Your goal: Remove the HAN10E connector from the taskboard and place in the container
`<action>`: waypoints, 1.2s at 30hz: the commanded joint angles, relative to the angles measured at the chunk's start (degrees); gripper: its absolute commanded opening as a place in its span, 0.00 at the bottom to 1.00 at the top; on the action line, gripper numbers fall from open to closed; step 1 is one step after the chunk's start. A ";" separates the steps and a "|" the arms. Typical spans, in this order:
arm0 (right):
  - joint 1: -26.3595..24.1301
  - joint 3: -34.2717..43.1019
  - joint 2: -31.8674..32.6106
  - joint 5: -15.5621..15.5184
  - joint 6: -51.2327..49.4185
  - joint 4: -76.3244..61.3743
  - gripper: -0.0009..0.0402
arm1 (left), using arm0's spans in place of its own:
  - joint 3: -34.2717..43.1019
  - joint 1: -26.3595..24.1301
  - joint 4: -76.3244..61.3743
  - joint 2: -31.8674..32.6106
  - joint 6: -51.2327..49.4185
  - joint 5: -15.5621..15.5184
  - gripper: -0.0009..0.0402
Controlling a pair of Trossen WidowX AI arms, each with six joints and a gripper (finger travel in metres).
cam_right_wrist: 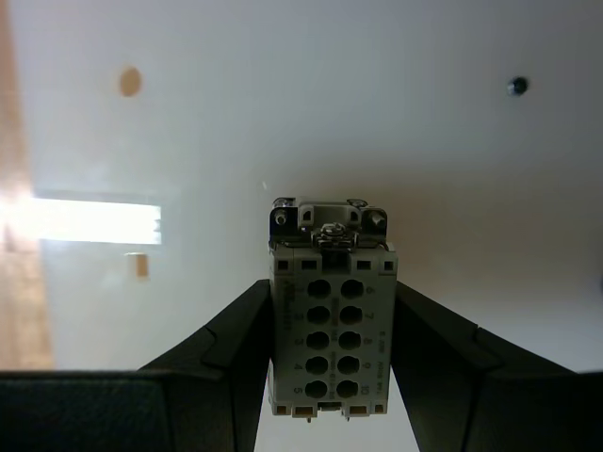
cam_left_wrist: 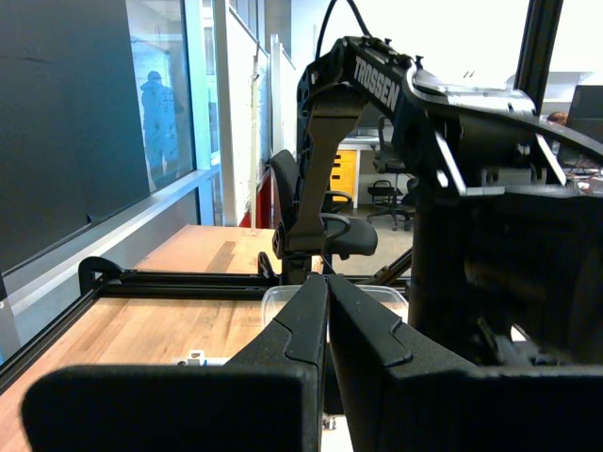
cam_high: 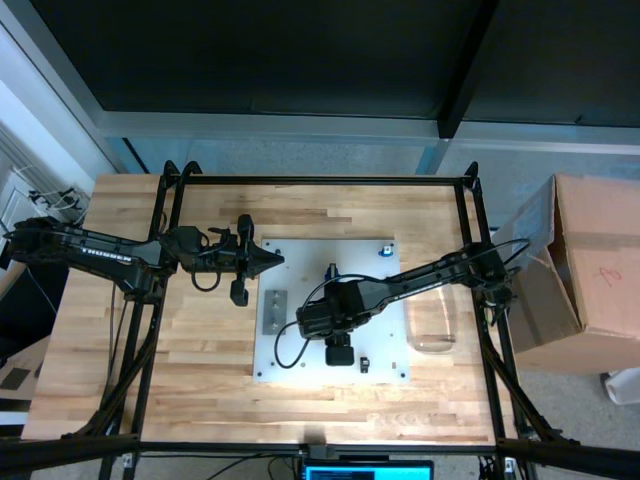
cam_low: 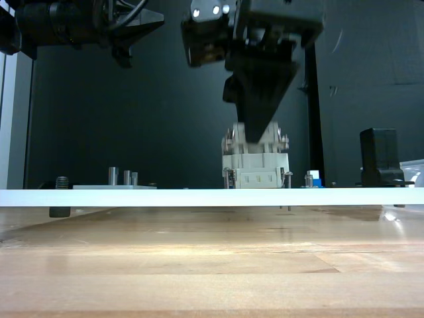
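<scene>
Grasp step: the right gripper [cam_low: 255, 134] pinches the HAN10E connector [cam_right_wrist: 330, 311], apparently not yet out of its seat near the taskboard [cam_high: 388, 335] centre. Next, lift straight up and carry it to the container [cam_high: 432, 322] at three o'clock. The left gripper [cam_high: 272, 258], pressed together, hovers at ten o'clock.

Place: robotics laboratory.
Bench: wooden table [cam_high: 200, 390] in a black frame [cam_high: 320, 181], carrying a white task board [cam_high: 385, 338].
Equipment: left arm [cam_high: 90, 255] and right arm [cam_high: 430, 272] mounted at the table edges.
Surroundings: office chair [cam_left_wrist: 332, 231], glazed partition [cam_left_wrist: 155, 113], cardboard box [cam_high: 590, 280].
</scene>
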 commanded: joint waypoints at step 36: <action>1.70 -28.50 -29.70 1.25 6.78 -2.95 0.03 | 0.00 0.02 0.00 0.00 0.02 0.00 0.02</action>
